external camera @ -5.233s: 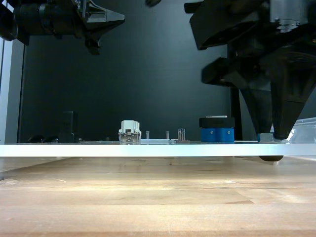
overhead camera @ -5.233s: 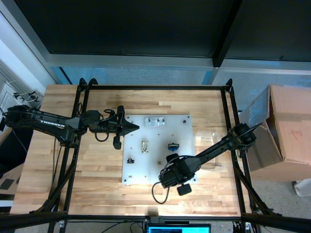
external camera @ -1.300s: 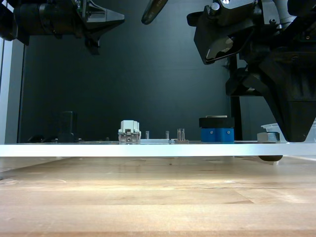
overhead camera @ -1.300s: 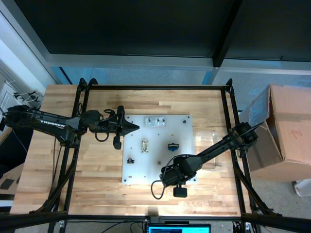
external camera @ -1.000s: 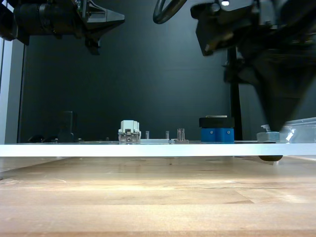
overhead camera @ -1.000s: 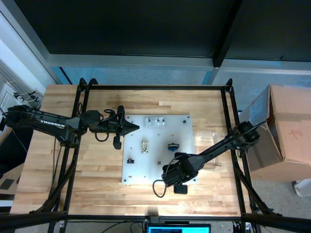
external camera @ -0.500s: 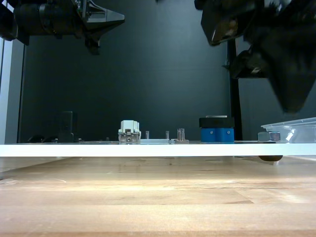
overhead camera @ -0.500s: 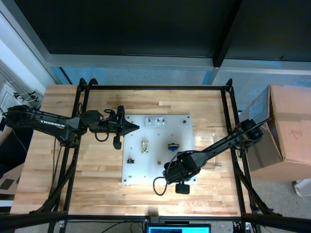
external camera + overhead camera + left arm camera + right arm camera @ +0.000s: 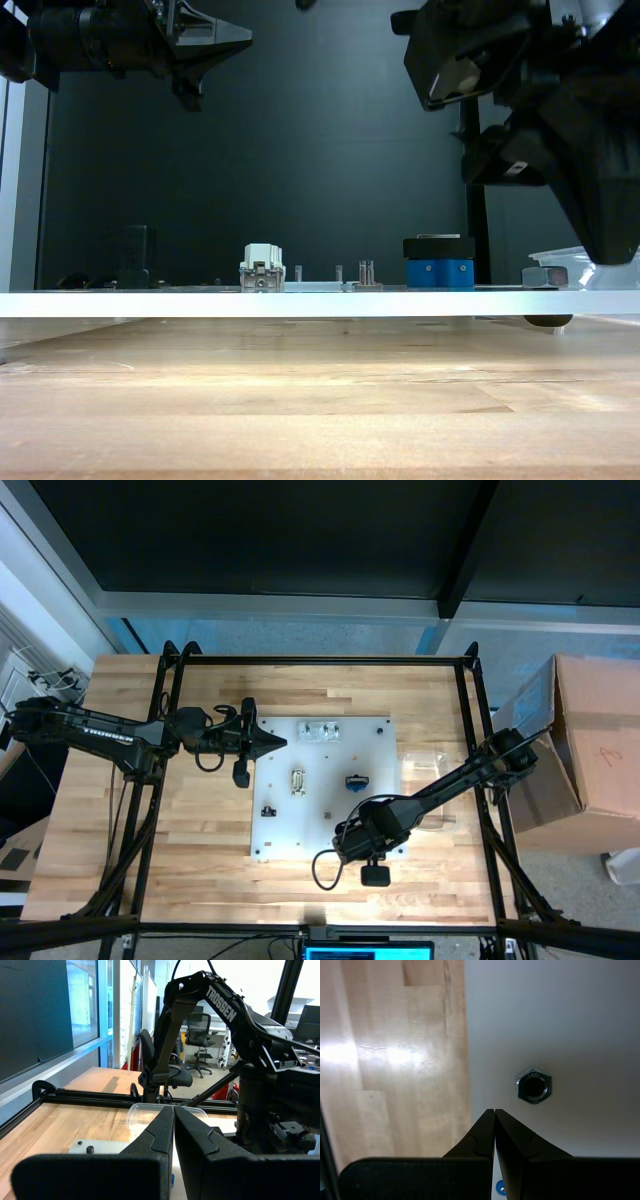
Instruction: Unfasten the M12 nut and place it in the container
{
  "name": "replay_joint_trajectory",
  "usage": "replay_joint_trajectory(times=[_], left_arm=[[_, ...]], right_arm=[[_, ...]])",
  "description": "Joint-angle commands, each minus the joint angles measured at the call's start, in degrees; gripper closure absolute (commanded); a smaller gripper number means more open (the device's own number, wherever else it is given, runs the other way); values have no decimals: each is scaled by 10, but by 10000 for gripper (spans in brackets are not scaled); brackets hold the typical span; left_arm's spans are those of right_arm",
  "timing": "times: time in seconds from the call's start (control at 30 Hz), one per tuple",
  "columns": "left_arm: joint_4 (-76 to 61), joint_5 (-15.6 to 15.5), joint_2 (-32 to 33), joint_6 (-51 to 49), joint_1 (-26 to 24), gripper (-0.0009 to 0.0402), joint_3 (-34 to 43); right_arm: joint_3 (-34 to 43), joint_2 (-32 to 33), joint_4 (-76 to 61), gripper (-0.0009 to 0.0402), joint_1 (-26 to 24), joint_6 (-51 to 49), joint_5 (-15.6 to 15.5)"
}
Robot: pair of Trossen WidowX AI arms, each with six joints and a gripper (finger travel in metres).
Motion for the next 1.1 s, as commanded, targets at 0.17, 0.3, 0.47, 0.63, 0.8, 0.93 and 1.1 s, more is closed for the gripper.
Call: replay_joint_trajectory(times=[0.17, 0.3, 0.47, 0.63, 0.8, 0.93, 1.1], left_arm=[[0, 0, 0, 0, 0, 393, 0], [0, 0, 0, 0, 0, 393, 0], [0, 0, 0, 0, 0, 393, 0], [0, 0, 0, 0, 0, 393, 0], [0, 0, 0, 0, 0, 393, 0], [0, 0, 0, 0, 0, 393, 0], [-1, 0, 0, 0, 0, 393, 0]], right_arm=[[-1, 1, 0, 393, -1, -10, 19], [-1, 1, -3, 393, -3, -12, 38], [8, -5, -53, 393, -3, 21, 158], [15, -7, -62, 393, -3, 34, 152], [30, -7, -63, 393, -3, 36, 84], [48, -7, -63, 393, -2, 36, 16], [61, -7, -59, 393, 0, 43, -3]])
